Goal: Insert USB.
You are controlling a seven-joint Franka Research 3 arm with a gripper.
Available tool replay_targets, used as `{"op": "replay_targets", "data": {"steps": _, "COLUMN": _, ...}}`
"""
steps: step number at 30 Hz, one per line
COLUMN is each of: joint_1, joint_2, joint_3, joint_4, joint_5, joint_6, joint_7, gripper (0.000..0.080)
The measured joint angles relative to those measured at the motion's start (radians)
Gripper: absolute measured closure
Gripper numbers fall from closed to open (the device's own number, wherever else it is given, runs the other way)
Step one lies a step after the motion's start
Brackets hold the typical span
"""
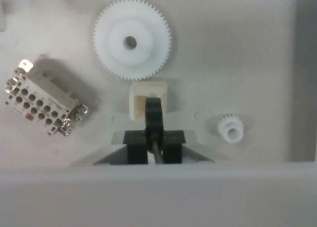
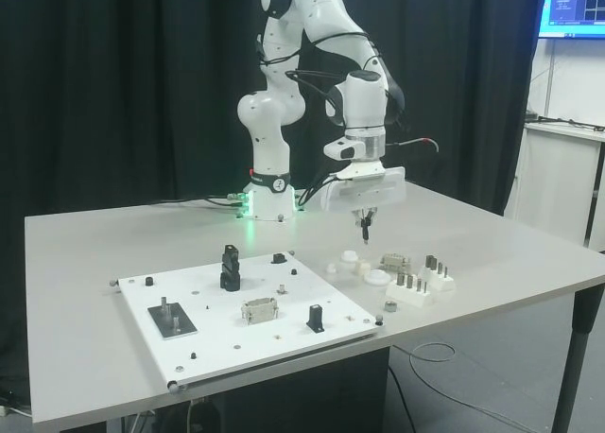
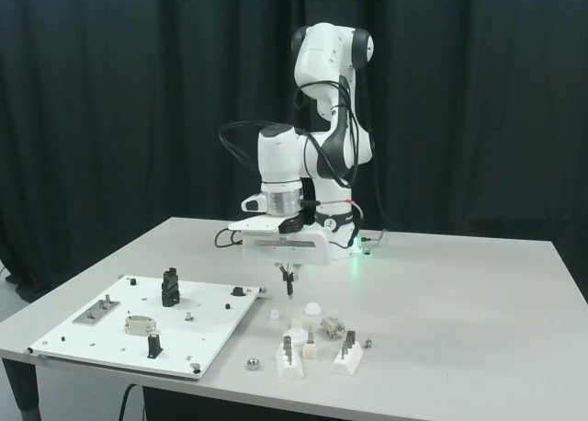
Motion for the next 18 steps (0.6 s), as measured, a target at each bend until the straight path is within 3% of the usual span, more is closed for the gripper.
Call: {"op": "replay_targets", "data": {"steps": 18, "joint_1": -0.005, "joint_2": 0.004, "joint_3": -0.012, "joint_4": 0.078, "joint_5": -0.144, "joint_6": 0.001, "joint_7": -0.009, "gripper": 0.0742}}
